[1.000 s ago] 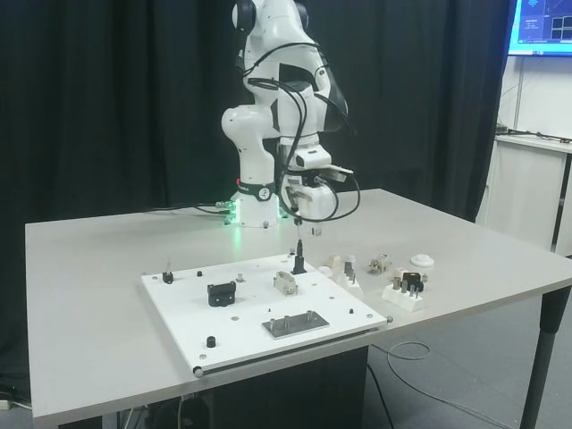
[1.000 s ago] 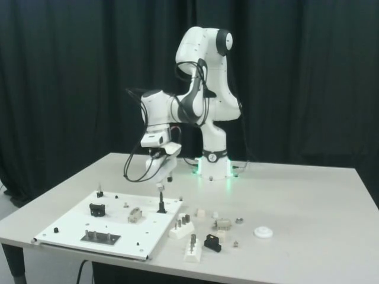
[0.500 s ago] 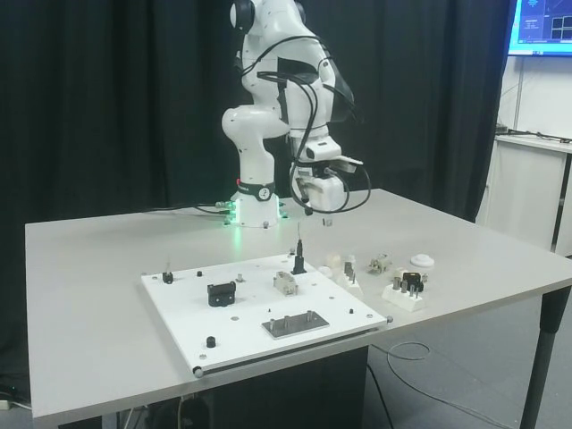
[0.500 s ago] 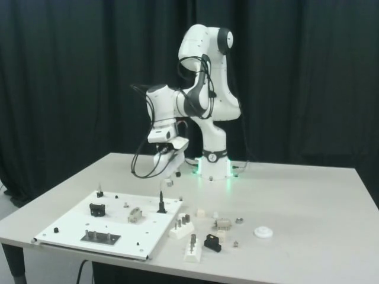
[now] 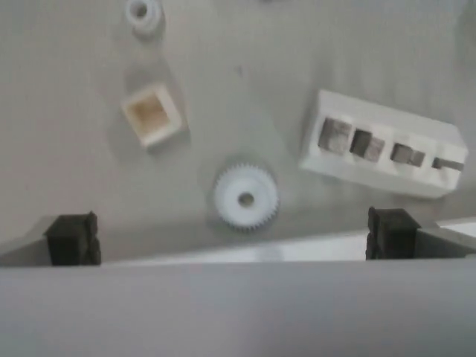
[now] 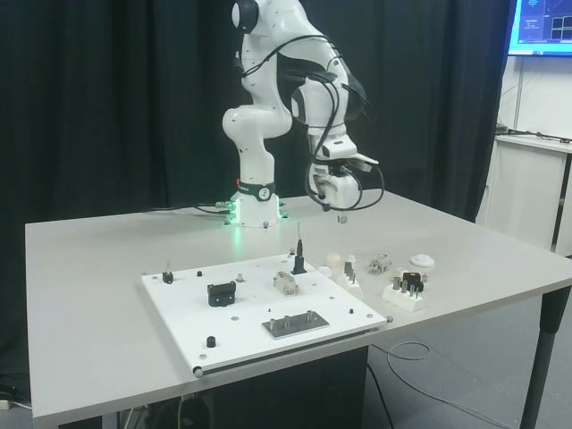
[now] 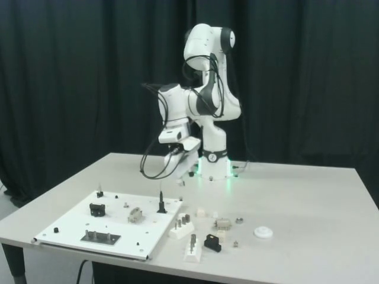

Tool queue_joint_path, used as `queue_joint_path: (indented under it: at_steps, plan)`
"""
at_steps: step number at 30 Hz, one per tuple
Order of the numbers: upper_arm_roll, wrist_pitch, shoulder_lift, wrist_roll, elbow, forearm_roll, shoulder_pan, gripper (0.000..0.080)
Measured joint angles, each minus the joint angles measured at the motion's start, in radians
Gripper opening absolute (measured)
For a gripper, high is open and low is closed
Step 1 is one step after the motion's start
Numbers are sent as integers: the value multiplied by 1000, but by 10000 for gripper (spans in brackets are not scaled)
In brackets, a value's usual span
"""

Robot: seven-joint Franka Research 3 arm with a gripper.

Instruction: Pick waterproof.

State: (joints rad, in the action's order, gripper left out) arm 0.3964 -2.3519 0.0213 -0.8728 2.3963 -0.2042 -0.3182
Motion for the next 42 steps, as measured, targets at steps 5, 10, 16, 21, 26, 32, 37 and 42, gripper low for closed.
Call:
queue_joint_path:
  at_steps: [5, 10, 16, 21, 26, 32, 37, 42]
  plan:
    - [-23, -18, -10, 127, 7, 2, -17, 800]
    - [-42, -39, -26, 249, 13, 16, -34, 800]
    - [-58, -59, -53, 403, 14, 51, -61, 800]
    - [-65, -83, -77, 528, 14, 69, -88, 800]
    - [-65, -116, -101, 648, 17, 83, -119, 800]
    - [-65, -155, -126, 724, 23, 95, -148, 800]
    - [-65, -189, -145, 824, 30, 95, -163, 800]
    - [-65, -207, -164, 942, 32, 95, -176, 800]
